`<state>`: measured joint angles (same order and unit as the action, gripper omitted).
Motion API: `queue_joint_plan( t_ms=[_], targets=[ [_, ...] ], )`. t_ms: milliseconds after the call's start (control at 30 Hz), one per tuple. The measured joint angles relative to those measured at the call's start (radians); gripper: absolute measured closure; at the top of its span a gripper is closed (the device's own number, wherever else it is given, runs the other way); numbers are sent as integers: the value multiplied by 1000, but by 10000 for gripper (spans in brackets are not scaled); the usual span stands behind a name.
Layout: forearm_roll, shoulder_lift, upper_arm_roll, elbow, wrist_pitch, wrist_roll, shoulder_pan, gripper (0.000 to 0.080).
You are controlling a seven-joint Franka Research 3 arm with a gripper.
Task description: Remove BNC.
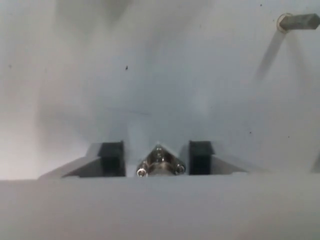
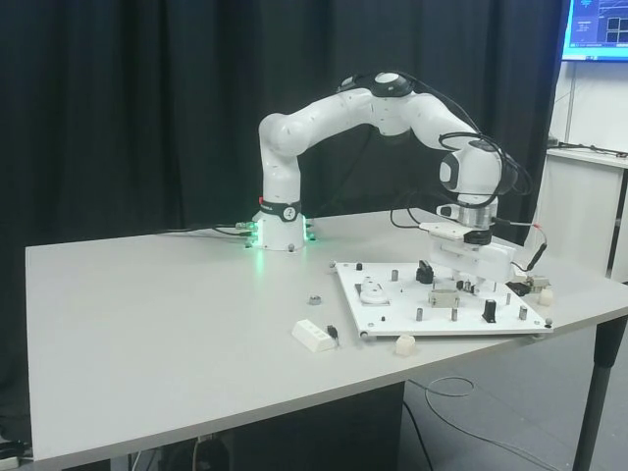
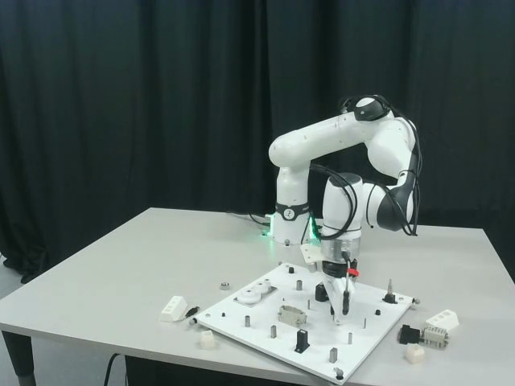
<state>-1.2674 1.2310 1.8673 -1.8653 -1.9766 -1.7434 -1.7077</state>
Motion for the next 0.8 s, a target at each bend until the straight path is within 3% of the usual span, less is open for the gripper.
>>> queue_joint_plan(
  t_ms=[133,167,433,467,633,800],
  targets=[
    [0,-1,-4,-5,3,0,1,438],
    [0,-1,-4,-5,3,0,1,618],
    [-1,-2,-5,-6,4,0,1,618],
    [-1,-2,-5,-6,4,0,1,668],
    [-1,-2,-5,-6,4,2,1,668],
    [-3,-2,-5,-6,5,65,1,668]
  ],
)
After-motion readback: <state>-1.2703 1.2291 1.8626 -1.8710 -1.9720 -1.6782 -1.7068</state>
